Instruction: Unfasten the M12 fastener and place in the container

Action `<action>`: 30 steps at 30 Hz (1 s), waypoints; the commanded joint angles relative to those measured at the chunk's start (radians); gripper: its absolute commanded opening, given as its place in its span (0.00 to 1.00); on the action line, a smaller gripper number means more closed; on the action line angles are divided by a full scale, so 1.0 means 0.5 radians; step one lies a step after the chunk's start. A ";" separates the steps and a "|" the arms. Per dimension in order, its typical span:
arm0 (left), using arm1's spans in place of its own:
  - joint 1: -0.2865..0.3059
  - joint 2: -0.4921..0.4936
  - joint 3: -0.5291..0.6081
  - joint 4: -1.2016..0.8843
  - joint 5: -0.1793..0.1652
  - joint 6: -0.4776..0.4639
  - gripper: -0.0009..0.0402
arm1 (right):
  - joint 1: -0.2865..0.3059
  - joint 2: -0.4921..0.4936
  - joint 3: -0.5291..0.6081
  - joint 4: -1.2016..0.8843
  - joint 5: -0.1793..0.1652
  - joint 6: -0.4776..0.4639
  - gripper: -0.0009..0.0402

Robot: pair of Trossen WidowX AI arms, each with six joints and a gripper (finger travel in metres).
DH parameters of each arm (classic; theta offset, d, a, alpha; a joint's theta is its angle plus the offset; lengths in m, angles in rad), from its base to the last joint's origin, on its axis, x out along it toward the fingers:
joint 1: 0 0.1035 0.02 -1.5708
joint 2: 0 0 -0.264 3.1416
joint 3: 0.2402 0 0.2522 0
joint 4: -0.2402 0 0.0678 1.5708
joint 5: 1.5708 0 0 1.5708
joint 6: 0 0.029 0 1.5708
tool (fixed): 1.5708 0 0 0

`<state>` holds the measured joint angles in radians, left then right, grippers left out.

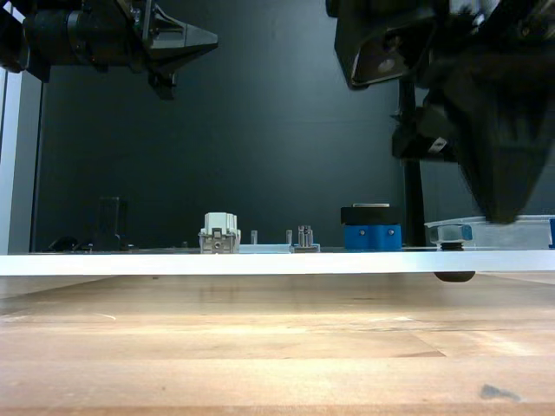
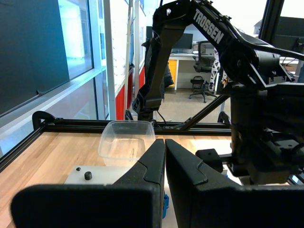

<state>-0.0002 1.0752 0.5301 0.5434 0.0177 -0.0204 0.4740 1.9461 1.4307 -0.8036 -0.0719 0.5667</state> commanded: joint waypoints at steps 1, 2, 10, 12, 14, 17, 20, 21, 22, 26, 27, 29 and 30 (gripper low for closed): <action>0.001 0.000 0.000 0.002 0.001 0.000 0.02 | -0.001 0.018 -0.002 0.003 0.005 -0.002 0.02; 0.000 0.000 0.000 0.002 0.001 0.000 0.02 | -0.002 0.018 -0.002 0.003 0.011 -0.013 0.02; 0.000 0.000 0.000 0.002 0.001 0.000 0.02 | -0.011 0.004 -0.002 -0.100 0.258 0.008 0.02; 0.000 0.000 0.000 0.002 0.001 0.000 0.02 | -0.011 -0.013 -0.002 -0.163 0.428 0.063 0.02; 0.001 0.000 0.000 0.002 0.001 0.000 0.02 | -0.010 -0.031 -0.002 -0.193 0.475 0.081 0.02; 0.001 0.000 0.000 0.002 0.001 0.000 0.02 | -0.009 -0.041 -0.002 -0.197 0.470 0.117 0.02; 0.000 0.000 0.000 0.002 0.001 0.000 0.02 | -0.009 -0.044 -0.002 -0.198 0.425 0.117 0.02; 0.000 -0.001 0.000 0.003 0.001 0.000 0.02 | -0.009 -0.047 -0.002 -0.198 0.395 0.115 0.02; 0.001 0.000 0.000 0.004 0.000 0.000 0.02 | -0.009 -0.054 0.001 -0.198 0.355 0.111 0.02; 0.000 0.000 0.000 0.001 0.001 0.000 0.02 | -0.008 -0.069 0.031 -0.208 0.187 0.110 0.02; 0.000 0.000 0.000 0.002 0.001 0.000 0.02 | -0.007 -0.076 0.039 -0.208 0.148 0.111 0.02; 0.001 -0.002 0.000 0.003 0.001 0.000 0.02 | -0.005 -0.078 0.074 -0.207 0.110 0.111 0.02; 0.001 -0.002 0.000 0.004 0.001 0.000 0.02 | -0.005 -0.078 0.096 -0.206 0.086 0.109 0.02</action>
<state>-0.0002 1.0748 0.5301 0.5442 0.0181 -0.0204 0.4732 1.9060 1.4654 -0.9085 -0.0151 0.6224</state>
